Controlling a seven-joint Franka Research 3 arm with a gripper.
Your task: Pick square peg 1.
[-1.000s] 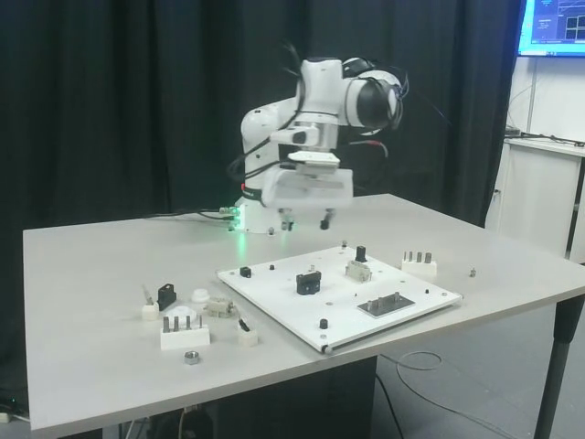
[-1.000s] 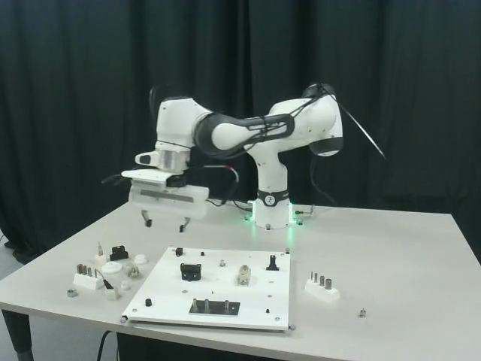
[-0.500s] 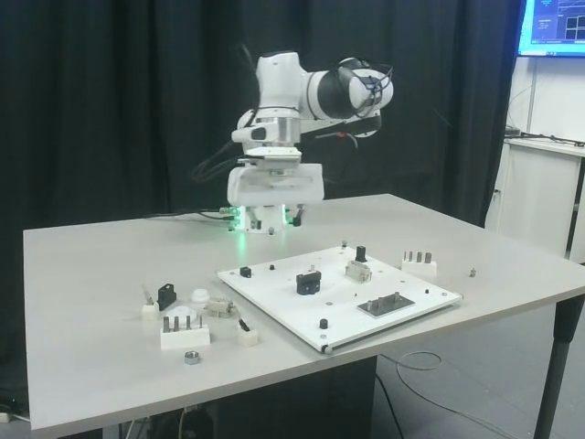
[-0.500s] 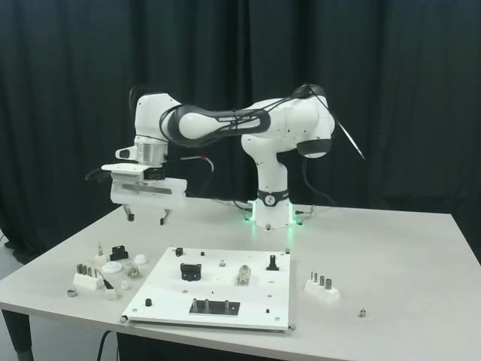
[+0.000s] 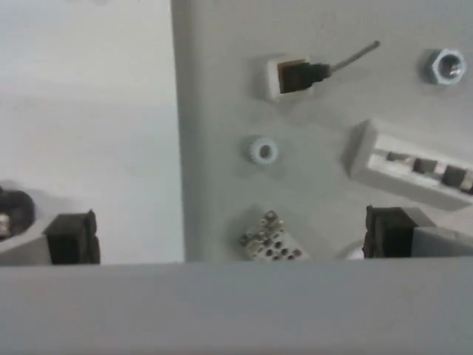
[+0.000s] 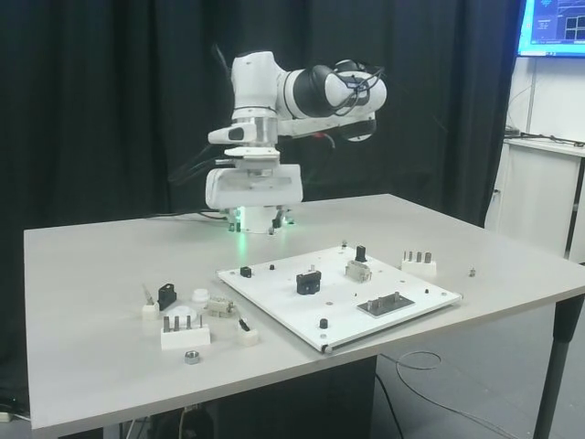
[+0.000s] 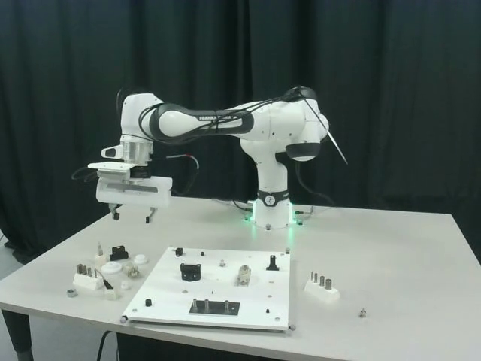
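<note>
Your hand (image 7: 130,216) hangs fingers apart, empty, high over the desk (image 7: 391,263); the peg holder (image 7: 88,279) sits at its 6 o'clock.

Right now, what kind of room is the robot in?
Probably a robotics lab or test room. A white arm is bolted on a grey table, black curtains hang all round, and a white board with small parts lies in front.
</note>
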